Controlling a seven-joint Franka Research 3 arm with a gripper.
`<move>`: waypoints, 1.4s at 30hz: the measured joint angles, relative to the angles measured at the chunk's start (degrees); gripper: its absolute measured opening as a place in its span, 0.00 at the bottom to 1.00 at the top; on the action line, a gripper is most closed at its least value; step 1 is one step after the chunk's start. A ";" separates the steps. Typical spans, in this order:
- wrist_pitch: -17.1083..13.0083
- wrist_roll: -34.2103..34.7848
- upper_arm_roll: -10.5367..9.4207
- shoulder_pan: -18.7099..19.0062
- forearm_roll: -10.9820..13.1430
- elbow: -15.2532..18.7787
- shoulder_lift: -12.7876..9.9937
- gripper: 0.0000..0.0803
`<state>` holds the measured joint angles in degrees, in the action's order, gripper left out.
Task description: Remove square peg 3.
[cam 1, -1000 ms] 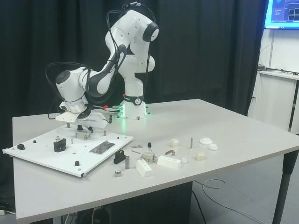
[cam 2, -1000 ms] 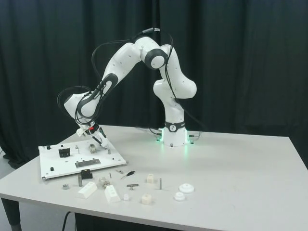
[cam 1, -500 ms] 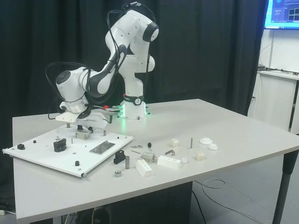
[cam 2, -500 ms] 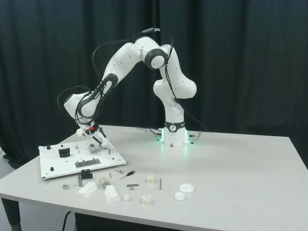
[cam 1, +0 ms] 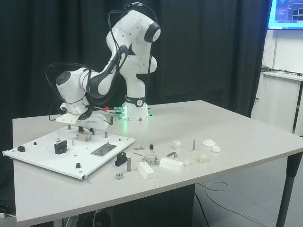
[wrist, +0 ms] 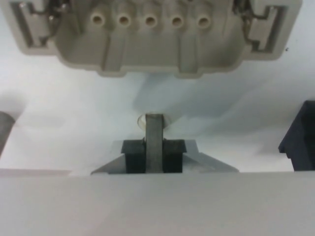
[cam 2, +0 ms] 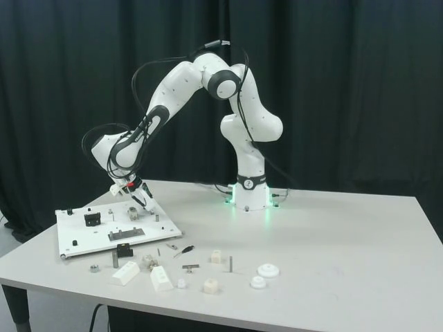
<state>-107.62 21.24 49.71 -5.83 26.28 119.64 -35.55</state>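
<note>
The white arm is bent low over the white board. The square peg is clamped between the gripper fingers. No writing can be read.

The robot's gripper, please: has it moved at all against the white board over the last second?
Yes, slightly. The gripper has lifted a little off the white board in the first room view, shut on the grey square peg.

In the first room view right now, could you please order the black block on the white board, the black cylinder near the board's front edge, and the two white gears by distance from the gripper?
1. The black block, on the white board just forward of the gripper.
2. The black cylinder, by the board's front edge.
3. The two white gears, on the grey table far across from the board.
</note>
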 joint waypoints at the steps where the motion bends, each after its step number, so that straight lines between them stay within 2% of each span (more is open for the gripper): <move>1: 0.03 0.03 0.00 -0.02 0.02 -0.01 0.00 0.09; 22: 0.49 0.11 0.01 -0.20 0.16 -0.20 0.00 0.09; 42: 0.91 0.07 -0.15 -0.15 -0.68 -0.57 0.00 0.09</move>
<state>-106.71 21.31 49.56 -5.98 25.59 119.07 -35.55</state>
